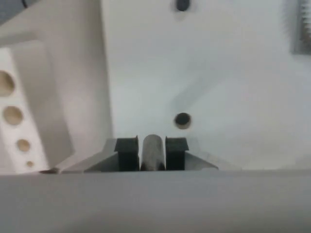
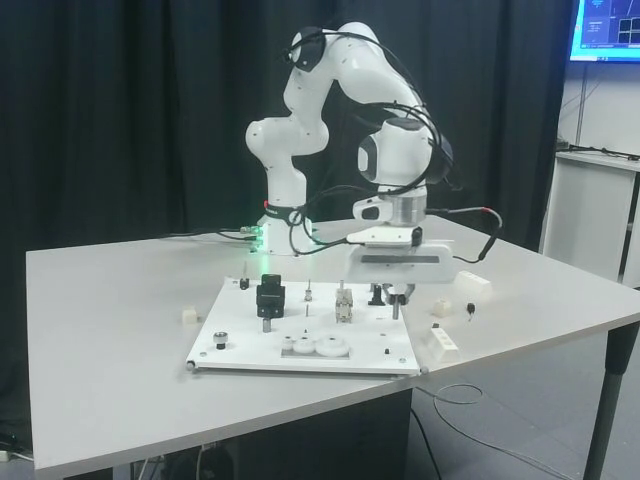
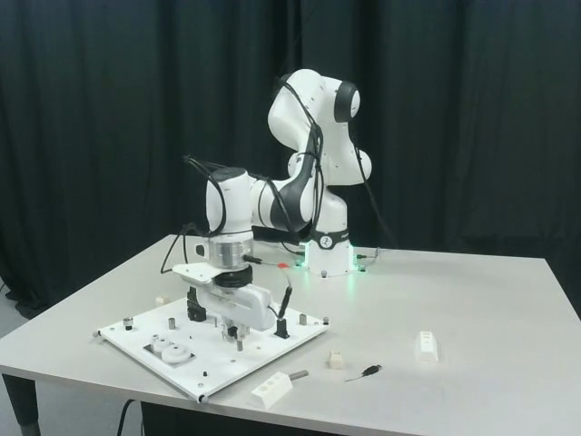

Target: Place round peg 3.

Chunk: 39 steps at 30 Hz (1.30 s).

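Holding the round peg point(image 1: 152, 151) upright between my closed fingers, my gripper point(image 1: 152, 155) hovers over the white board point(image 1: 218, 73), near a hole point(image 1: 182, 120).

Legible text, labels, numbers: none. The wall screen point(image 2: 607, 28) at 1 o'clock shows markings too small to read.

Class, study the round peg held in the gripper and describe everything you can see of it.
The round peg is a short, smooth grey cylinder, metallic in look, with a rounded top end. It stands upright between the gripper's two black fingers, which touch it on both sides. It hangs above the white board, apart from it, near a dark round hole. Its lower end is hidden.
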Tool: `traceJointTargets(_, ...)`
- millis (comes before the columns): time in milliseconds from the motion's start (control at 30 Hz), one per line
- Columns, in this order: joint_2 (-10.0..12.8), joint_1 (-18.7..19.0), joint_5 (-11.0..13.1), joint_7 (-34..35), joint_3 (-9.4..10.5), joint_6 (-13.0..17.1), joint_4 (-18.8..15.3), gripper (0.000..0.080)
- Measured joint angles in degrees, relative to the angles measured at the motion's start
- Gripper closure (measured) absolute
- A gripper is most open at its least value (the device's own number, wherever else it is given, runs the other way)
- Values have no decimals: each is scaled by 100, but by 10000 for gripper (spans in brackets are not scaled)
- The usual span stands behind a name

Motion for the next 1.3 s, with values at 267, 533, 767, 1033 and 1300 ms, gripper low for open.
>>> traceJointTargets(267,20,84,39,89,107,123,24,689)
traceJointTargets(533,89,206,40,257,183,271,24,689)
traceJointTargets(767,169,324,39,378,183,460,24,689)
traceJointTargets(1033,251,404,33,459,183,715,25,689)
traceJointTargets(1300,309,468,32,525,183,907,24,689)
